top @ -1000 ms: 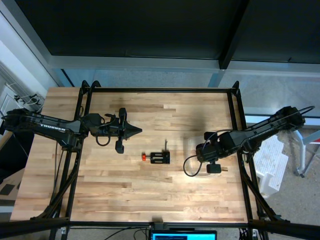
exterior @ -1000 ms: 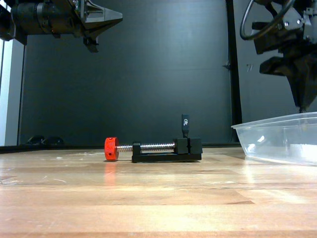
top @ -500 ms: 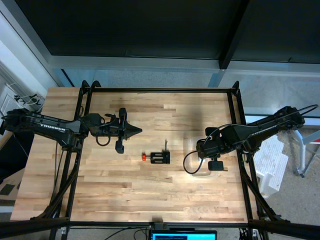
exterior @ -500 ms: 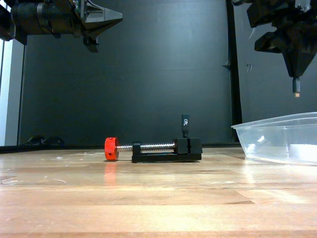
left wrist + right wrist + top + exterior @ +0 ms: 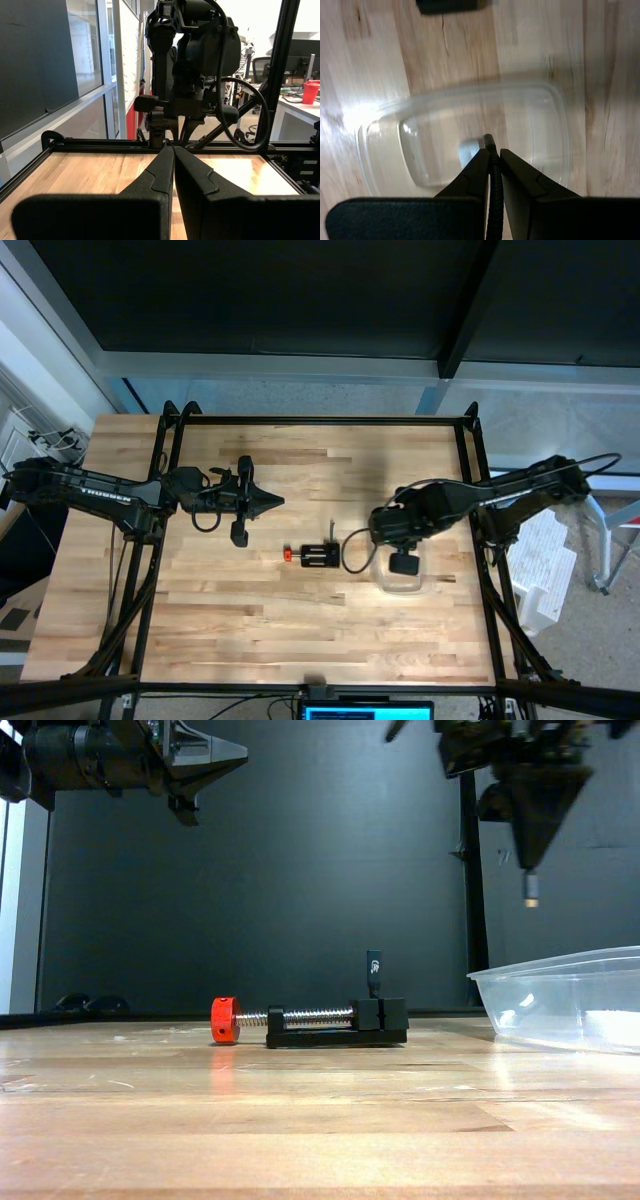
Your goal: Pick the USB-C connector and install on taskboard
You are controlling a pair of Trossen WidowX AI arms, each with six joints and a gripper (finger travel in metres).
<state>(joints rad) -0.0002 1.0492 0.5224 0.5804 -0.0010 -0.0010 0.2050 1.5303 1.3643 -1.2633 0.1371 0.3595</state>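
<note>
Transport is the step in hand: your right gripper point(image 5: 530, 866) is clamped on the USB-C connector point(image 5: 531, 890), which hangs straight down from the fingertips, high above the table point(image 5: 300, 1120). The taskboard point(image 5: 335, 1024) lies well below the gripper and off to its side, toward the left arm. Nothing is installed yet.

I judge that your next move is a sideways carry until the plug stands over the upright post point(image 5: 373, 970) at the gripper-side end of the taskboard, then a slow, straight descent. The plug is tiny, so line it up before you lower it.

From table height you get the plug's height and its vertical hang, but not depth. The right wrist camera fills that in. It shows the connector point(image 5: 489, 141) pinched between the closed fingers, with the clear tray point(image 5: 559, 125) directly beneath it and a dark edge beyond the tray that is probably the taskboard. From above you can read the gap between the right gripper point(image 5: 383, 531) and the taskboard point(image 5: 320, 556).

Your left gripper point(image 5: 174, 150) hangs parked well apart from the taskboard, its fingers pressed together on nothing.
</note>
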